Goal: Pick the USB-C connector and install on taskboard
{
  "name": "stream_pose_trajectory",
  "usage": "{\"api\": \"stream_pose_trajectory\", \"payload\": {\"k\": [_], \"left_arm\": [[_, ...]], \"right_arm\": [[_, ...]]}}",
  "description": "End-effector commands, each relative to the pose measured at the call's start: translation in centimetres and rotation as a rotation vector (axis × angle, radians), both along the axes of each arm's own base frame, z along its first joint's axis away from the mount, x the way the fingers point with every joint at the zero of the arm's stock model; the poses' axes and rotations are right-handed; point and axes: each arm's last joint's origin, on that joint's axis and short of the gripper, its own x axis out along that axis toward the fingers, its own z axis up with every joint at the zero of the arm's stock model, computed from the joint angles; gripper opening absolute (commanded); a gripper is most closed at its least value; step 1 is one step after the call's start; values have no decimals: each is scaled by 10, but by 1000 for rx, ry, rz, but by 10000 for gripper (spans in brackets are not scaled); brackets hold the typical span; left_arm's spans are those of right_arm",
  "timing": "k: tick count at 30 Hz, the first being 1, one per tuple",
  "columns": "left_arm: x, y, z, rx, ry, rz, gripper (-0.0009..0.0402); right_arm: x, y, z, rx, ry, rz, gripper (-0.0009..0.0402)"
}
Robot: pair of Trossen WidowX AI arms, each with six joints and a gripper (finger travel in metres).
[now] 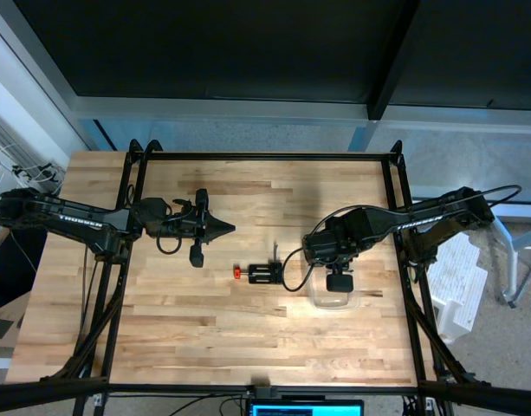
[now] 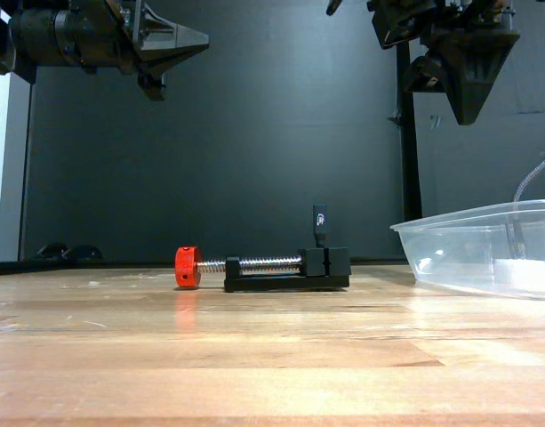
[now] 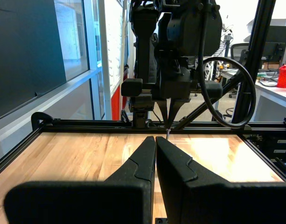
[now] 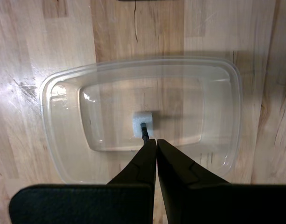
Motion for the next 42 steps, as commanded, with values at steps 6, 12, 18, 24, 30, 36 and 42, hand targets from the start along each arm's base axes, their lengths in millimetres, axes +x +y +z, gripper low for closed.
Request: {"api": "stream_pose_trajectory", "payload": {"k": [6, 12, 18, 24, 30, 36, 42], "left_arm": [[0, 0, 0, 0, 0, 0, 0], [0, 0, 0, 0, 0, 0, 0], [0, 0, 0, 0, 0, 0, 0], [0, 0, 0, 0, 0, 0, 0], [0, 0, 0, 0, 0, 0, 0], [0, 0, 0, 0, 0, 0, 0], [0, 0, 0, 0, 0, 0, 0]], "right_arm": [[-3, 5, -17, -9, 46, -5, 88], [-5, 6, -31, -21, 63, -7, 154], [-7, 7, -42, -24, 73, -18, 186], [-8, 9, -55, -28, 93, -20, 188], [-6, 10, -65, -26, 94, -20, 188], [-8, 11, -78, -21, 107, -16, 188], [-10, 10, -81, -33, 114, -16, 188]]}}
